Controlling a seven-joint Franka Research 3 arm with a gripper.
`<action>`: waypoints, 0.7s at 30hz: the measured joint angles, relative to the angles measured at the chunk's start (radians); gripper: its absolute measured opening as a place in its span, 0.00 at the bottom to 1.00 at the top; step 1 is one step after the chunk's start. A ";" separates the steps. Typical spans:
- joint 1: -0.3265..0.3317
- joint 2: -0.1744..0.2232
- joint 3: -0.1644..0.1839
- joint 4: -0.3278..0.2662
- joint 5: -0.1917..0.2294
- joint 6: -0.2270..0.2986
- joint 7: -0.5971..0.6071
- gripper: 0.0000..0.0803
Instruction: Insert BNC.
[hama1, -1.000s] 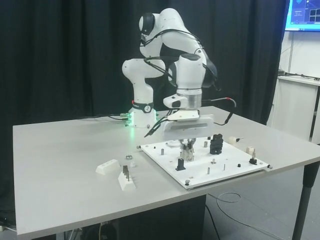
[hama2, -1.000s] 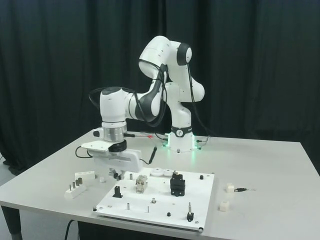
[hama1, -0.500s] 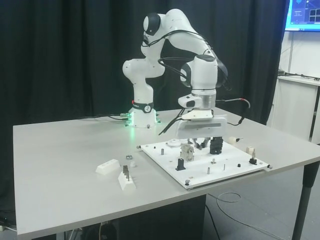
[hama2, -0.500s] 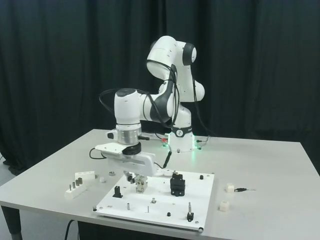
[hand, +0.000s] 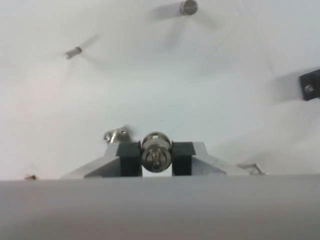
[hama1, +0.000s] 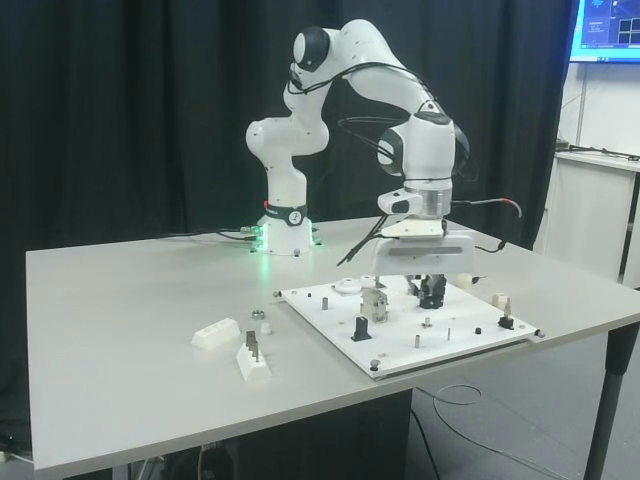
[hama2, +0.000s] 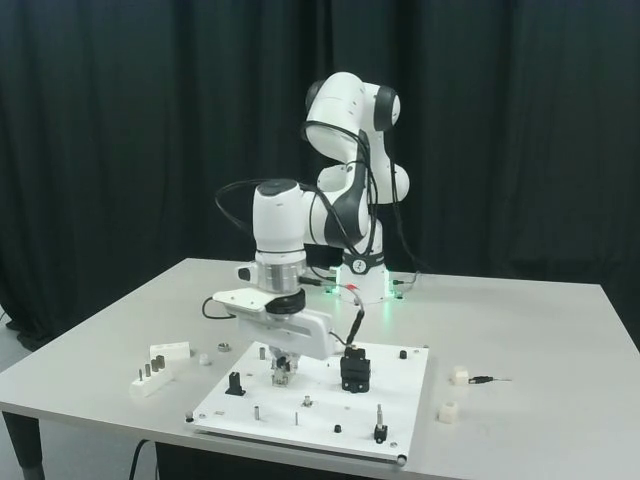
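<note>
One white seven-joint arm (hama1: 400, 95) reaches from its base at the rear of the grey desk (hama1: 130, 300) over the flat white assembly board (hama2: 395, 415) that lies on the desk.

Tool: the tool (hand: 156, 159) hangs above the middle of the board. In the wrist view its two black finger pads (hand: 129, 157) press against opposite sides of a short metal cylindrical BNC connector (hand: 156, 151); the tool is clamped narrowly on this part. The connector's round end face points toward the board surface. From the room views, contact between connector and board cannot be confirmed.

Board fixtures:
- black block-shaped fixture (hama2: 353, 372), just beside the tool
- small black upright bracket (hama2: 235, 383), near the board's edge
- small metal upright post (hama2: 378, 414), toward the front edge
- metal pin (hand: 73, 52) and round metal stud (hand: 188, 7), both visible in the wrist view, well apart from the connector

Off the board:
- two white rectangular holder blocks (hama1: 215, 333), on the desk beside the board; one carries upright pins
- two small white cubes (hama2: 459, 376), on the desk at the board's opposite side
</note>
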 joint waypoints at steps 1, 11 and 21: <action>0.002 0.000 0.000 -0.001 0.000 0.002 0.008 0.15; 0.017 0.001 0.000 -0.019 -0.001 0.023 0.059 0.15; 0.029 0.002 0.000 -0.046 -0.001 0.036 0.058 0.15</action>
